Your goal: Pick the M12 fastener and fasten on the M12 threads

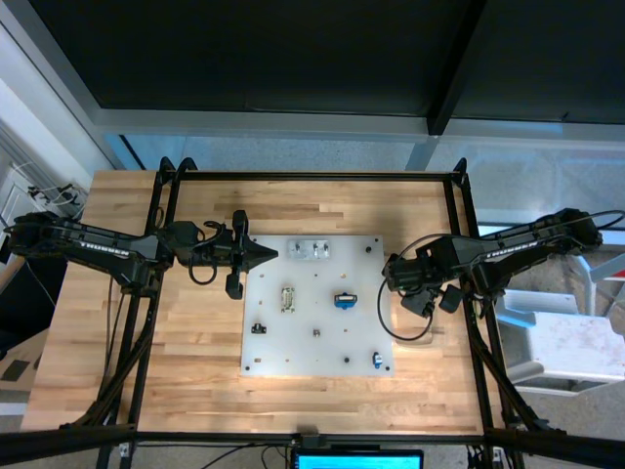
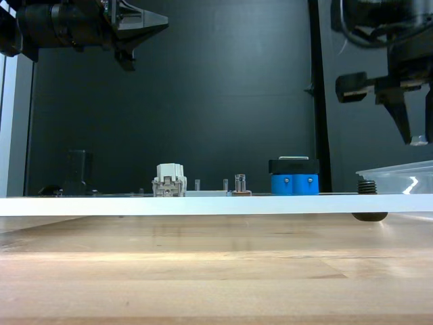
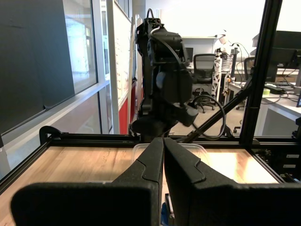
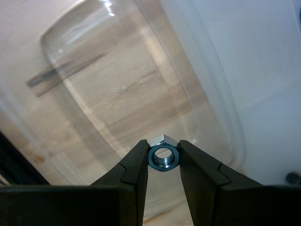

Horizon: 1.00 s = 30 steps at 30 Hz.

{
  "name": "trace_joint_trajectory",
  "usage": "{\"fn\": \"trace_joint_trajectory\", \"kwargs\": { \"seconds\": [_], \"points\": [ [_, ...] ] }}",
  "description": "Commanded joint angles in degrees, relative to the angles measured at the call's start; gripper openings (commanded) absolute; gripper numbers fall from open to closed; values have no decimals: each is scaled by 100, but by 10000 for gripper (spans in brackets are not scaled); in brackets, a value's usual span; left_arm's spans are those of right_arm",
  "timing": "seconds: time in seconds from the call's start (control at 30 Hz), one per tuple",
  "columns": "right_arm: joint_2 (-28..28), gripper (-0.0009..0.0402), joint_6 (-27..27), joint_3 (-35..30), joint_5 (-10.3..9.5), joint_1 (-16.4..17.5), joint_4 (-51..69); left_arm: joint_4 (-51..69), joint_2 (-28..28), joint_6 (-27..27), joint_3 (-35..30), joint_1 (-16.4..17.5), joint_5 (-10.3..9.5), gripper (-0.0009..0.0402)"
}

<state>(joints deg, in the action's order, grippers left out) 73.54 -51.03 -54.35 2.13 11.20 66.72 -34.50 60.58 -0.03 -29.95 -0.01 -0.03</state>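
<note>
The pick looks done: the right tool (image 4: 162, 144) is clamped on the small silver hexagonal metal nut (image 4: 163, 158), holding it in the air over the clear plastic tray (image 4: 214, 99), just off the right edge of the white board (image 1: 293, 337) on the bench (image 1: 195, 342). The short black ribbed stud (image 2: 366, 185) near the board's near right edge shows bare ribs, so carrying the nut over, seating it and turning it down all seem left to do. The left tool (image 3: 163, 139), fingers pressed together on nothing, hangs high over the board's left edge.

Two tools (image 3: 163, 141) (image 4: 162, 153), seemingly one nut (image 4: 163, 158)
</note>
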Motion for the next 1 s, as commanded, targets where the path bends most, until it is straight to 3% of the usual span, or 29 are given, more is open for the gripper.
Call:
{"fn": "trace_joint_trajectory", "kwargs": {
  "seconds": [0.03, 0.53, 0.77, 1.0],
  "points": [
    [122, 2, -297, -181, -7, 214, 83, -2, 2, 0, 0, 0, 2, 0],
    [1766, 2, -533, -1923, -2, 973, 254, -2, 2, 0, 0, 2, 2, 0],
    [2610, 2, -1145, -2872, -7, 1338, 343, -2, 2, 0, 0, 2, 0, 0],
    [3421, 2, -1252, -3799, -7, 1552, 426, -2, 2, 0, 0, 0, 0, 0]
  ]
}}
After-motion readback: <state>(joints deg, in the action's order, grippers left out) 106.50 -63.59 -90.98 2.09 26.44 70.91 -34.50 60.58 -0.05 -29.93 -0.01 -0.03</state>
